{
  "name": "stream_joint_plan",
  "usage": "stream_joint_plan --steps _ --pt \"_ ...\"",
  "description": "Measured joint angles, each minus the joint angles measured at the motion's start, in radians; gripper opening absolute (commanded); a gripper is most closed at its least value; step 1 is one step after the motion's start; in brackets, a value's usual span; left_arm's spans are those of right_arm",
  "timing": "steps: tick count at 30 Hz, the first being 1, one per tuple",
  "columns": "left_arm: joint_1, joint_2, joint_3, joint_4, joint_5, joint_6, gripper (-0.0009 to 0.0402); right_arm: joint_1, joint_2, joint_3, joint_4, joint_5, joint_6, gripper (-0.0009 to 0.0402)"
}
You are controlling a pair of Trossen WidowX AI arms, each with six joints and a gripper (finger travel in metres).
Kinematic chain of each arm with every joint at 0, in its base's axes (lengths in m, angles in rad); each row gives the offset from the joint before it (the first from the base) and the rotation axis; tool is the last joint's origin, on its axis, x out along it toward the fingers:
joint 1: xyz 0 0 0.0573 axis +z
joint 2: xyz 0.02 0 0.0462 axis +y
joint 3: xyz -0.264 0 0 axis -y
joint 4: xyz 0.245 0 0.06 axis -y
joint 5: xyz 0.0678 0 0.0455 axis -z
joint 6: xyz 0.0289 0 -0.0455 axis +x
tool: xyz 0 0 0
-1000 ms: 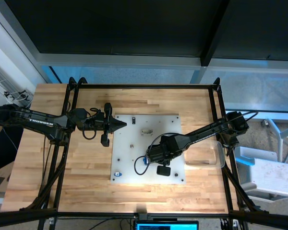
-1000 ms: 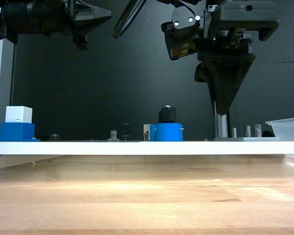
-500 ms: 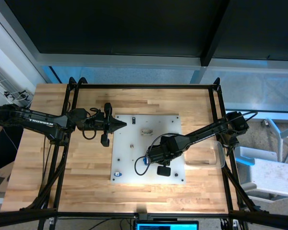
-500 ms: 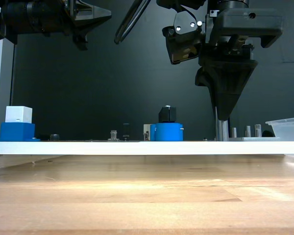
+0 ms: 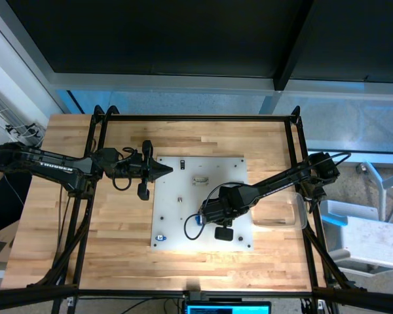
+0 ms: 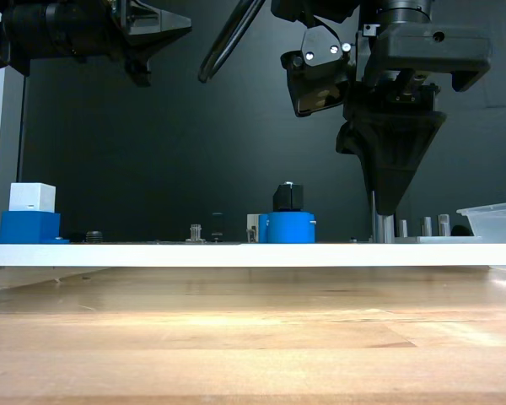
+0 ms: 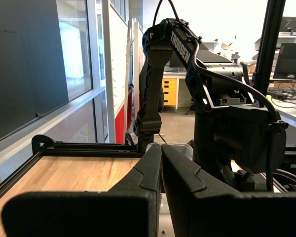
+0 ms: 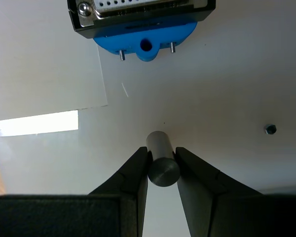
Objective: Pick the 16mm cylinder and place it in the taskboard
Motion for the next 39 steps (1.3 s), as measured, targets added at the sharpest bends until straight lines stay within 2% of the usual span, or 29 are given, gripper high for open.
stream_joint_plan --steps 31,35,39 --pt "0.0 0.0 0.0 0.0 0.0 0.0 0.0 0.0 0.0 -0.062 0.084 0.0 0.0 0.0017" --pt "0.0 0.0 0.0 0.0 0.0 0.0 0.0 0.0 0.0 -0.062 0.084 0.001 0.0 0.0034" --pt "0.0 0.0 0.0 0.0 0.0 0.0 0.0 0.0 0.0 -0.063 0.084 0.001 0.0 0.0071"
